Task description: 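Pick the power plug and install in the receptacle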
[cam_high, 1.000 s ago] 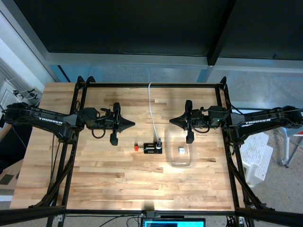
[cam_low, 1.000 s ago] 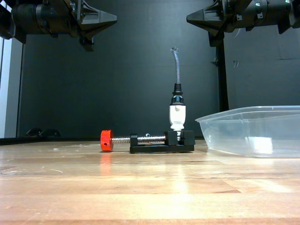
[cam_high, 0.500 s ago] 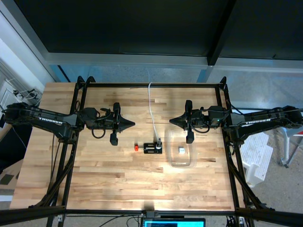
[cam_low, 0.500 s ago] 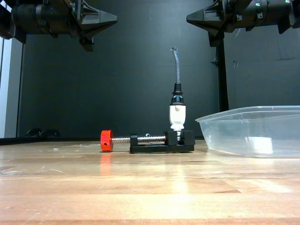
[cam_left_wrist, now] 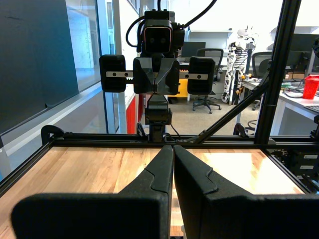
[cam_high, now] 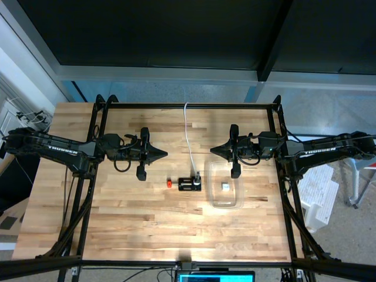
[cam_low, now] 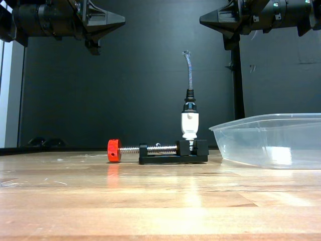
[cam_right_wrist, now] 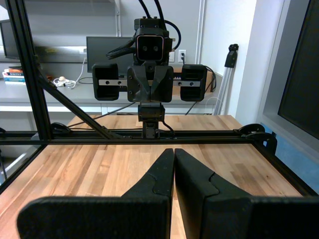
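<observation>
1. The clear tray (cam_high: 226, 205) sits on the tabletop (cam_high: 117, 223), with a small white block (cam_high: 225, 187) inside.
2. The receptacle (cam_low: 189, 123) stands upright in a black clamp (cam_low: 173, 152) beside the tray.
3. I cannot make out the plug.
4. The left pincer (cam_high: 164, 154) and right pincer (cam_high: 212, 149) hang high above the tabletop, both closed and holding nothing.

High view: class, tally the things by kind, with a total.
End effectors: 2 (left end effector, right end effector, both shut, raised either side of centre)
Clear tray: 1
White block: 1
Clamp block: 1
Receptacle: 1
Total: 6
</observation>
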